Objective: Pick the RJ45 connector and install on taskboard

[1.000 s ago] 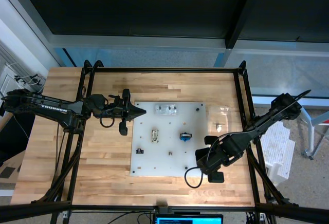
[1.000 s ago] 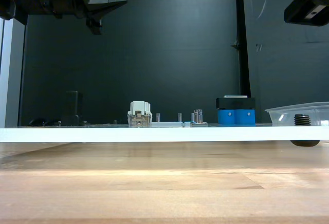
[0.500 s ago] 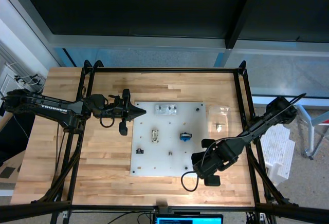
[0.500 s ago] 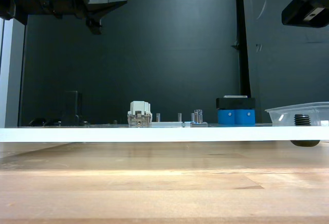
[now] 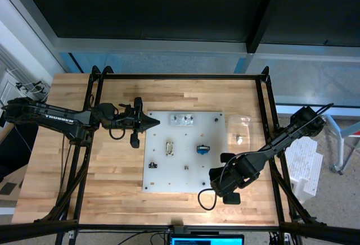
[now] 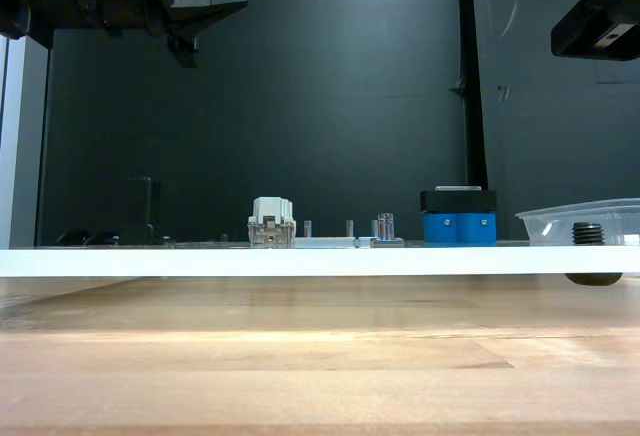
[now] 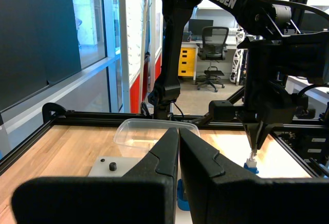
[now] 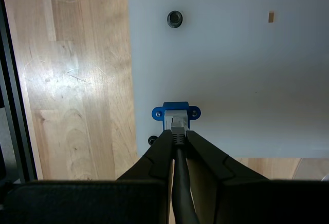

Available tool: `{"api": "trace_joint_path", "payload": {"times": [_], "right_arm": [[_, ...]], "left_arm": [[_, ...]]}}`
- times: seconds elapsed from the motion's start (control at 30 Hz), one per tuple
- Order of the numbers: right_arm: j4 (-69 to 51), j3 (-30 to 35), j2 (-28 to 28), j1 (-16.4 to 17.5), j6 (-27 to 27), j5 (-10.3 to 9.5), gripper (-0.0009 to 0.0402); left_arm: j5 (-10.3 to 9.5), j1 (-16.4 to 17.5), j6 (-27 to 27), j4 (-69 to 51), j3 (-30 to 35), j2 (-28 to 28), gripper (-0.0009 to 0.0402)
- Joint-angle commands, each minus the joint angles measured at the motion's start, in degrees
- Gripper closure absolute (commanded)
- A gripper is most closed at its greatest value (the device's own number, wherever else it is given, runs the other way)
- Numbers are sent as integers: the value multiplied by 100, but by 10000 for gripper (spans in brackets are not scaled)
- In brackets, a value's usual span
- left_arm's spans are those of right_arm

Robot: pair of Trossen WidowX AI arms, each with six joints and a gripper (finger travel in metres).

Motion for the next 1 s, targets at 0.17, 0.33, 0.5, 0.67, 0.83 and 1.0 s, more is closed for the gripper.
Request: {"api": "trace_joint_path", "payload": {"times": [0.17,0.33,0.5,0.67,0.83,1.0], "right_arm": [[-11,-33,-2,13,0,7,393],[-13,-42,-2,22,0,2,393],[-4,-39,-4,37,13,2,393],[24,-39,-2,50,17,2,393],[24,-42,-4,57,17,2,393],[28,-42,-7,63,11,48,393]], "left_arm": [[0,2,0,0,0,0,393],[0,0,0,0,0,0,393],[0,0,0,0,0,0,393],[0,2,0,0,0,0,393],[0,0,0,0,0,0,393],[0,0,0,0,0,0,393]]}}
